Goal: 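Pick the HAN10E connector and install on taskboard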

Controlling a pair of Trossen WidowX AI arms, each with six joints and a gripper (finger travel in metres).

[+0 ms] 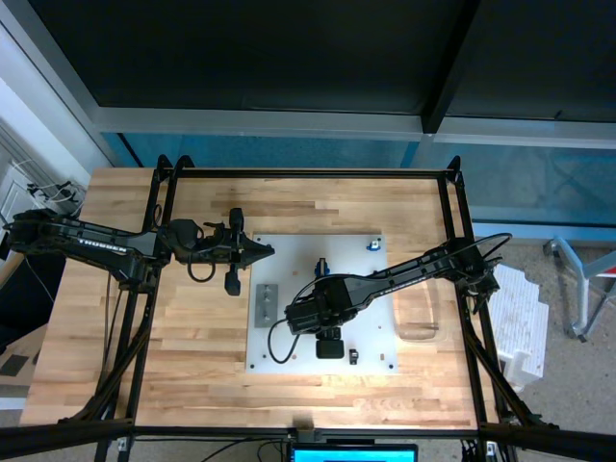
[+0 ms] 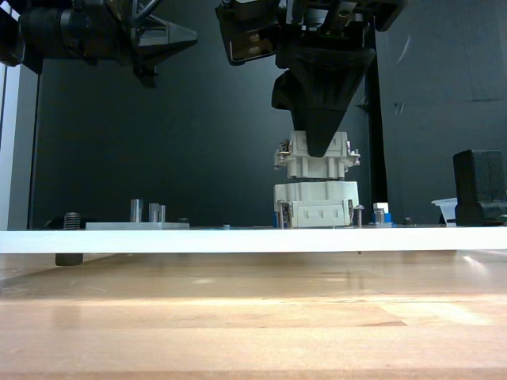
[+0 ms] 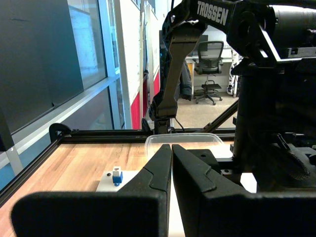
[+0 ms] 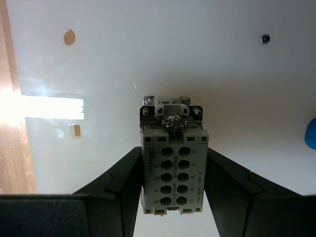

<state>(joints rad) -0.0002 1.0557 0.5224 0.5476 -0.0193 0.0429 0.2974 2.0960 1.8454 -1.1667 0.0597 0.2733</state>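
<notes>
Two grippers — left gripper point(image 1: 267, 251), right gripper point(image 4: 173, 165); one HAN10E connector point(image 2: 295, 162); one taskboard point(image 1: 289, 358); one tray point(image 1: 421, 335).

Matt beige plastic HAN10E connector point(image 4: 172, 168), shiny metal ends, smooth glossy white taskboard point(image 4: 148, 49), pale wood table point(image 1: 192, 385)

Your right claw point(image 2: 317, 141) grips the HAN10E connector point(image 4: 173, 173) directly above the base point(image 2: 315, 204) on the taskboard point(image 1: 371, 332); your left claw point(image 1: 262, 250) hovers at its left edge.

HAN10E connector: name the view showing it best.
Right wrist view: the HAN10E connector faces it, gripped by the right tool. Low view shows its side above a beige base; the others hide it. Left tool hovers shut by the taskboard.
</notes>
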